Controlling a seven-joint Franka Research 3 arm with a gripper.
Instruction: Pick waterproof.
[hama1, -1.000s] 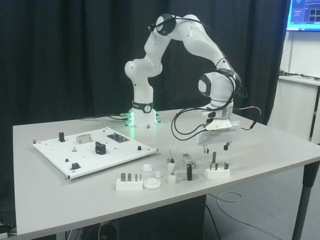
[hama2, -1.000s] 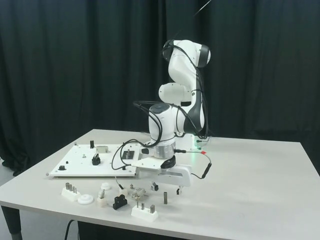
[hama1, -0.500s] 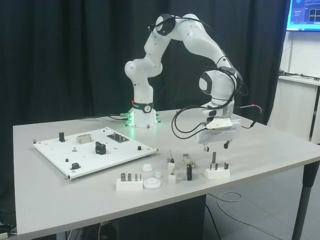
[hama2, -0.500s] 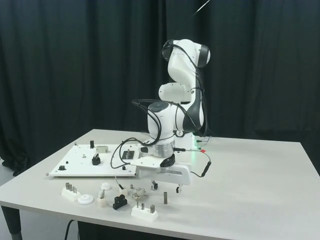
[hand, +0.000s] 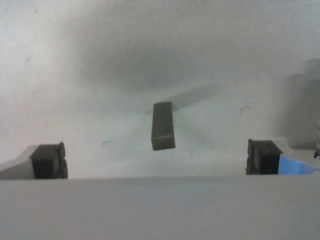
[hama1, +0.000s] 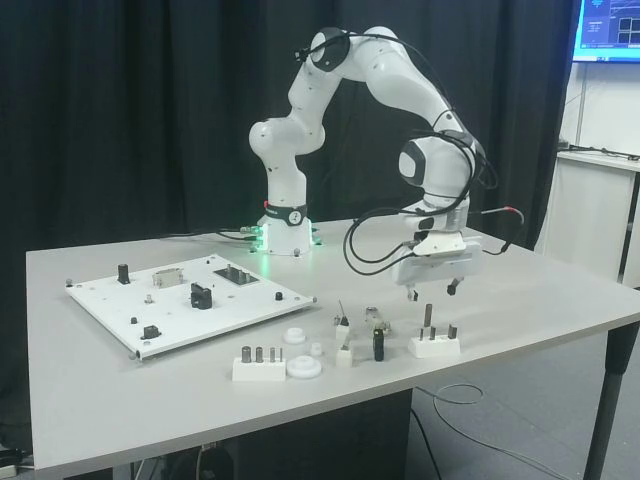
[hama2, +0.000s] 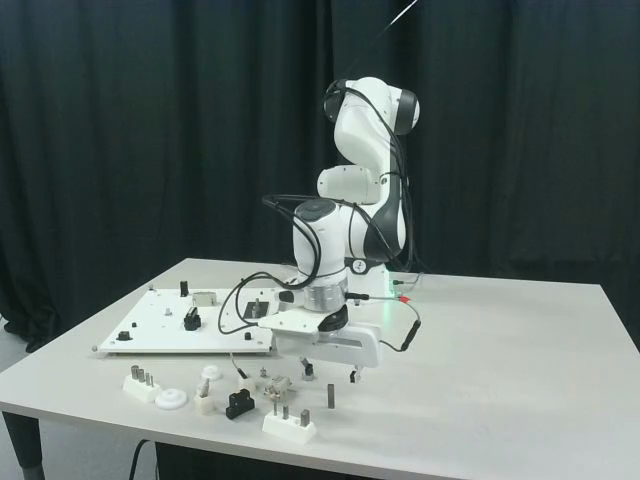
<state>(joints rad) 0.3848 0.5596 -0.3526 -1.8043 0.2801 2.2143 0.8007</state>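
My gripper (hama1: 432, 292) hangs open above the table's front right part, with nothing between its fingers. In the wrist view a dark upright peg (hand: 163, 126) shows between the two black fingertips (hand: 48, 161), well below them. The peg (hama1: 428, 316) stands in a small white holder (hama1: 435, 346) beside a shorter peg. From the second room view the gripper (hama2: 330, 374) floats a little above and behind the peg (hama2: 329, 395). I cannot tell which part is the waterproof one.
A black part (hama1: 379, 344) and small metal parts (hama1: 373, 318) lie left of the holder. Further left are a white block with several pegs (hama1: 259, 366), white gears (hama1: 303, 368) and a white assembly board (hama1: 190, 300). Cables loop from the wrist (hama1: 365, 240).
The gripper has risen slightly and the wrist has lifted with it. The fingers stay open and the parts on the table have not moved.
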